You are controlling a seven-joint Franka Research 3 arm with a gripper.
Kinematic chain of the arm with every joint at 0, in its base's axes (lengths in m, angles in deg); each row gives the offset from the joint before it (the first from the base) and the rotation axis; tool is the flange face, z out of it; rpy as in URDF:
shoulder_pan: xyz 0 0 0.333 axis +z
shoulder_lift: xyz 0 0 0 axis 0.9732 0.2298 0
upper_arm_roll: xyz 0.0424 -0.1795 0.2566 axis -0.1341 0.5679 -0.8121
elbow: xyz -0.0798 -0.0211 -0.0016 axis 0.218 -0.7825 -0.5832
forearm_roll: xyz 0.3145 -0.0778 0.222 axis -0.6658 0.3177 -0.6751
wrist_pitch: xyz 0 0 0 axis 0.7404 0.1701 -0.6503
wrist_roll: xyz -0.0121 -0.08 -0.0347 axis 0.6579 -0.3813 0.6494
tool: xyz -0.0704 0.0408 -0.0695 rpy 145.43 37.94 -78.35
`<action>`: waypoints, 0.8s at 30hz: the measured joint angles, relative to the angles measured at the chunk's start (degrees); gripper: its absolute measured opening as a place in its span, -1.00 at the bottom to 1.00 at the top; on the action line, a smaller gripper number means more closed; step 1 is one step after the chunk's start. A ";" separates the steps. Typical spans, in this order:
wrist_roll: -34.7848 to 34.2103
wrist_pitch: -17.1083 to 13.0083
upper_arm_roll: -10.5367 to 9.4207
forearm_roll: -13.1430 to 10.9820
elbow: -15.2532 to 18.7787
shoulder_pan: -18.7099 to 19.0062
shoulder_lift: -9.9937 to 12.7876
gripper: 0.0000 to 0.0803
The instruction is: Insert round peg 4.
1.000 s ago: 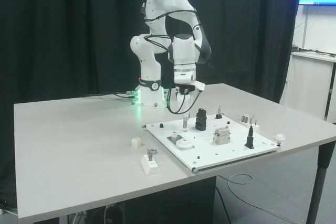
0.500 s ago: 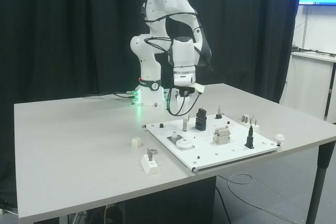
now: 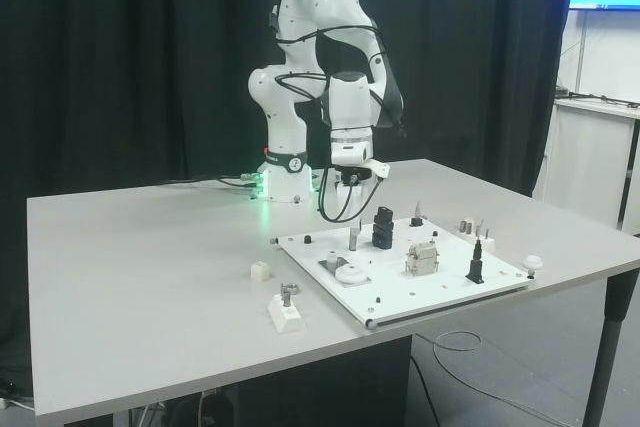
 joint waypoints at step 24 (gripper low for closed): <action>0.01 -1.27 -0.04 -1.95 -0.01 0.00 0.36 -0.64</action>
